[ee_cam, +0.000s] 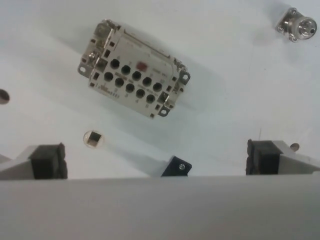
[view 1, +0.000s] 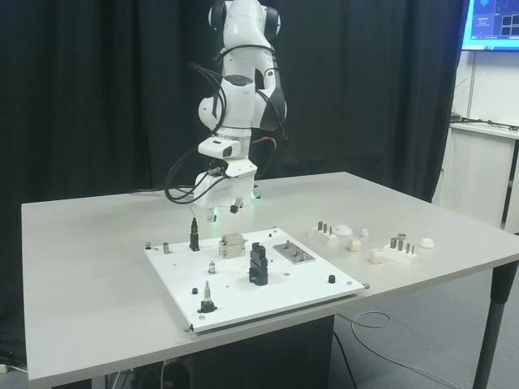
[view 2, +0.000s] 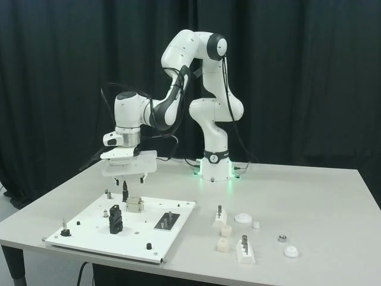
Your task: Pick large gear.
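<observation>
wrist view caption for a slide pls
Open gripper above the white board, over a multi-pin connector.

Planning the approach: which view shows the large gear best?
Second room view: the large gear lies unobstructed on the table. First room view shows it smaller, among other parts. Wrist view misses it.

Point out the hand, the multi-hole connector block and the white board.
hand (ee_cam: 157, 156), wrist view, midway between its two fingertips.
connector block (ee_cam: 132, 75), wrist view, middle of its holed face.
white board (view 1: 304, 279), first room view, bare patch near its front.
</observation>
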Robot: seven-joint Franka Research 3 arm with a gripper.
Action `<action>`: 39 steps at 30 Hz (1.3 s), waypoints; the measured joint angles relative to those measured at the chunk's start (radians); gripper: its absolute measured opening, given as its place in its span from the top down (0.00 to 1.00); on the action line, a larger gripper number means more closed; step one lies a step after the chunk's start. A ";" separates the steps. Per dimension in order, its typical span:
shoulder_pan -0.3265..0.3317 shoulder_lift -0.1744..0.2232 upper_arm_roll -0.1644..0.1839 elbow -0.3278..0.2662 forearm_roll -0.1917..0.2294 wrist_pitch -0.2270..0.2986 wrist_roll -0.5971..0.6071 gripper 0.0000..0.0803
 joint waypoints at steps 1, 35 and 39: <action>0.000 0.000 0.000 0.000 0.000 0.000 0.000 0.00; 0.018 -0.017 0.000 0.000 -0.010 -0.010 0.036 0.00; 0.019 -0.018 0.000 0.000 -0.014 -0.010 0.038 0.00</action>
